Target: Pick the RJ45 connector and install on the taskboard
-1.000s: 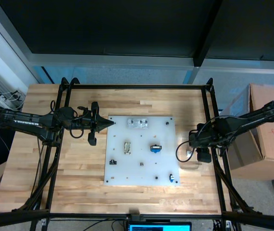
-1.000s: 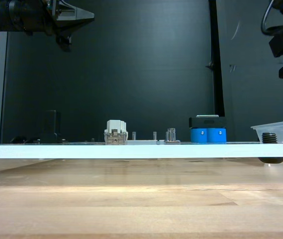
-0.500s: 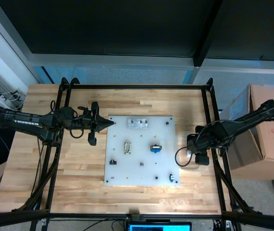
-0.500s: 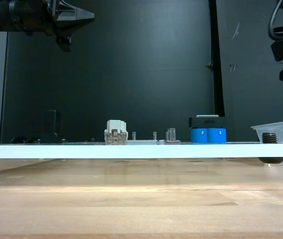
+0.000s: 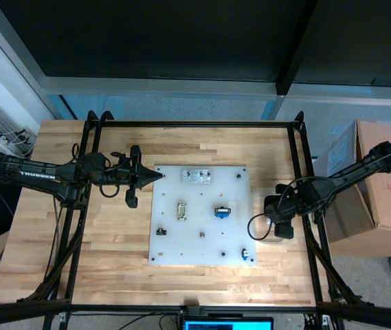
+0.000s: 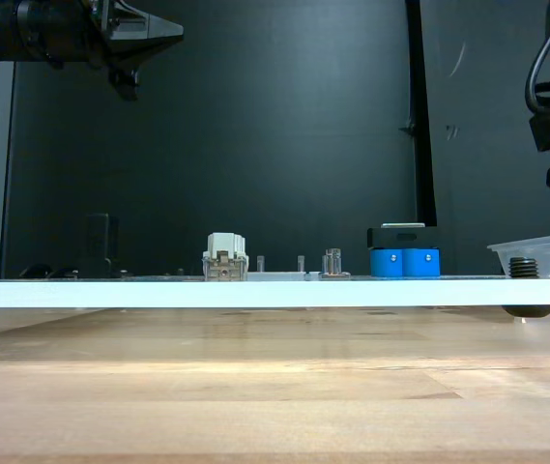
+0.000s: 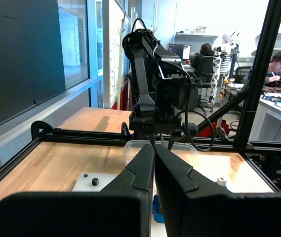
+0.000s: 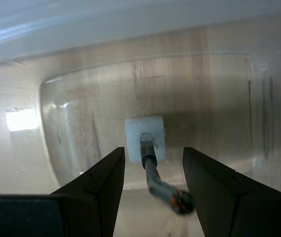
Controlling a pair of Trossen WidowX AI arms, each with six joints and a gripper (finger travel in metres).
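The RJ45 connector (image 8: 147, 146) lies free in a clear plastic tray (image 8: 71, 123), its plug stuck in a small white block and a short cable stub trailing out. My right gripper (image 8: 152, 150) hangs open just above it, one finger on each side of the plug, not touching. In the high view the right gripper (image 5: 282, 220) is off the right edge of the white taskboard (image 5: 181, 240). My left gripper (image 5: 158, 177) is shut and holds nothing, hovering high at the board's left edge (image 6: 173, 32).
The board carries a blue block (image 5: 222, 212), a grey-white connector housing (image 5: 181, 210), a small blue part (image 5: 246, 255) and a metal piece (image 5: 197, 177). A black frame surrounds the table. A cardboard box (image 5: 381, 185) stands at the right.
The right gripper has moved toward the near edge and slightly left, and dropped lower over the tray. The left arm has not moved.
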